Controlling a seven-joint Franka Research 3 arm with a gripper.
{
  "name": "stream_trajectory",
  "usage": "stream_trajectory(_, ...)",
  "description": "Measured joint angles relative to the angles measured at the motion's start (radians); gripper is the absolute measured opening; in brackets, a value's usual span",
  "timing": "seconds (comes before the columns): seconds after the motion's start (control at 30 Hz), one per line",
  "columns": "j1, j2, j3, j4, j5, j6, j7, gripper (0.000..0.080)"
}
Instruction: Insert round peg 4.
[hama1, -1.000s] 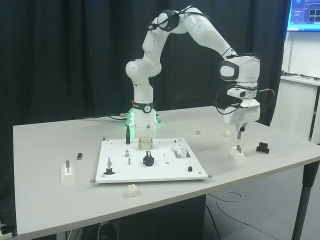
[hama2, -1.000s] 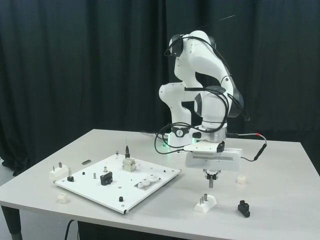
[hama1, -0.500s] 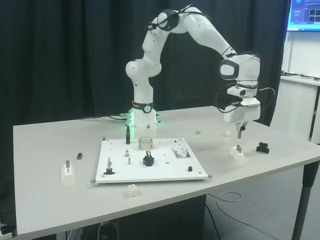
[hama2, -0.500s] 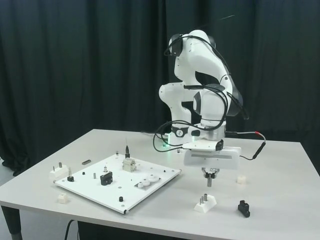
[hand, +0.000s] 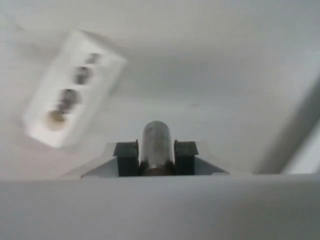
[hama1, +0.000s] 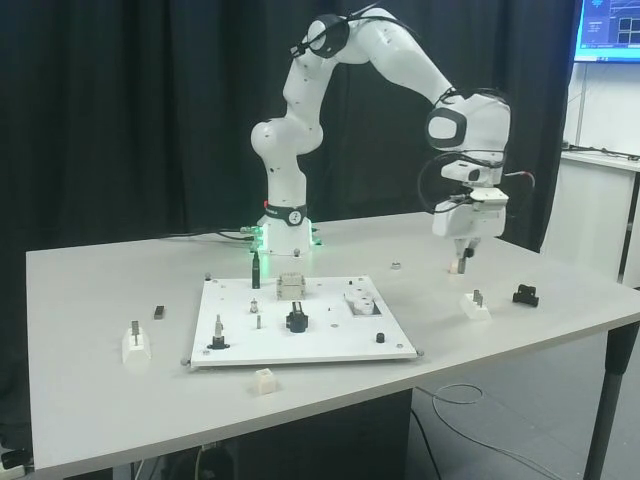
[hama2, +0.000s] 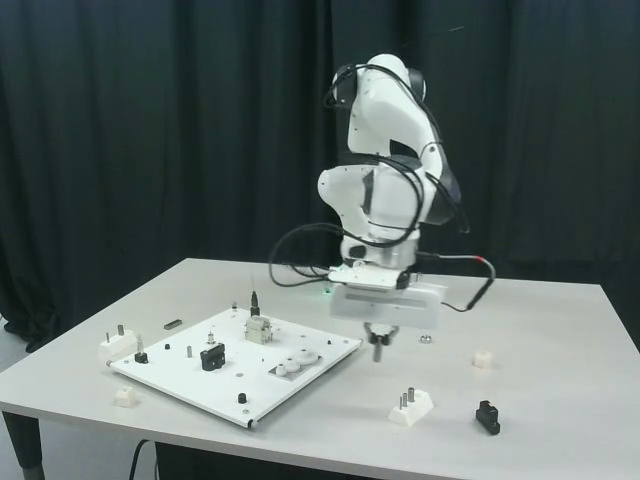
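One peg (hand: 155, 145) is pinched between the two black pads (hand: 126, 156) of the claw (hama2: 379, 342), so the claw is clenched on it; the wrist view shows the grey cylinder poking out between them, tip down. In the room views the claw (hama1: 463, 258) hangs well above the surface (hama2: 540, 340), peg held upright, with nothing touching it from below.

The white holder (hama2: 410, 407) the spare pins sit in is off at about 4 o'clock from the claw in the second room view, apart from it. The board (hama2: 200, 385) with all the sockets and fixtures lies toward 9 o'clock from the claw, its near corner close by but not under it.

My read: pickup is done and this is the carry step, peg in the air between holder and board. No insertion yet.

The next move, I'd guess, calls for swinging over the board, finding the right round hole, and getting the peg dead vertical above it before going down. Which hole is number 4 I honestly can't tell from here, the holes are too small to make out. Lining up will be the fussy bit, since a round peg tends to jam if it comes in tilted or off-centre, so slow descent and a firm grip seem wise.
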Motion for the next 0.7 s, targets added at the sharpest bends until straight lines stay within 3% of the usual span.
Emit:
stream_trajectory(0.23,-0.048,-0.020,-0.033,0.000,-0.025,-0.033,-0.103,0.0146)
stream_trajectory(0.7,-0.205,-0.032,-0.035,-0.003,-0.034,-0.048,-0.357,0.0146)
